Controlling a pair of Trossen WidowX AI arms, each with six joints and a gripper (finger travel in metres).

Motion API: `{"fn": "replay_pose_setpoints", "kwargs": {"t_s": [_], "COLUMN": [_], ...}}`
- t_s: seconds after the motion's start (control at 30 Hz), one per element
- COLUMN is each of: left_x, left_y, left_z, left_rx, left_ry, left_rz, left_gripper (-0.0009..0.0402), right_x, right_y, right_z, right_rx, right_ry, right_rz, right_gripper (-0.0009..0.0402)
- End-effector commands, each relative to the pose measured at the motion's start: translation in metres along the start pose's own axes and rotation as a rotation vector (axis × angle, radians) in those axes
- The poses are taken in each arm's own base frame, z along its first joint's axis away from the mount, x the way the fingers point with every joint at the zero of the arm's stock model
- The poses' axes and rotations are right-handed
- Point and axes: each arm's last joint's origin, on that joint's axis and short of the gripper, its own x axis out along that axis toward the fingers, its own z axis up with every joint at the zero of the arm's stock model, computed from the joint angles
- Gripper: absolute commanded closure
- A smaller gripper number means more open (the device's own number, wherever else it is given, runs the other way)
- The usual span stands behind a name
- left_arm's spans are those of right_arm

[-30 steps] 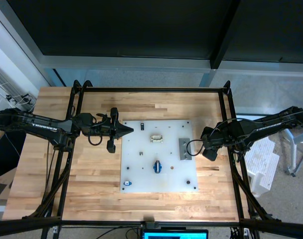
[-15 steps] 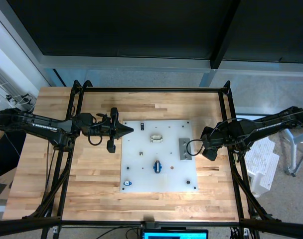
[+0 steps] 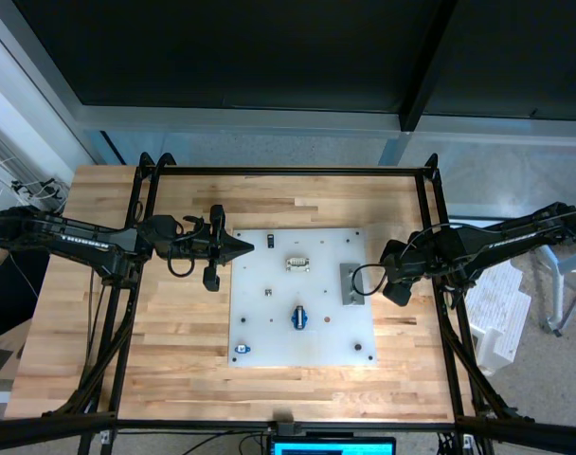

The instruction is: Remove the 16mm cylinder and place in the container

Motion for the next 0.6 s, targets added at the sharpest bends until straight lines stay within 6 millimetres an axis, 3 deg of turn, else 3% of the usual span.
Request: {"fn": "replay_pose_setpoints", "kwargs": {"t_s": [0.03, 0.33, 0.6], "left_x": [0.0, 0.0, 0.0], "left_y": [0.0, 0.0, 0.0], "left_z": [0.0, 0.0, 0.0], "left_rx": [0.0, 0.0, 0.0], "left_ry": [0.0, 0.0, 0.0], "left_rz": [0.0, 0.0, 0.0], "left_gripper": [0.0393, 0.0393, 0.0393], "right_x": [-0.002, -0.011, -0.019], "right_y": [0.004, 0.025, 0.016], "right_z": [0.006, 0.035, 0.067], "right_rx": [-0.028, -0.215, -0.259], "right_ry": [-0.052, -0.379, -0.607], "right_rz": [0.043, 0.235, 0.327], "right_gripper": [0.0205, 0.0205, 0.0218]}}
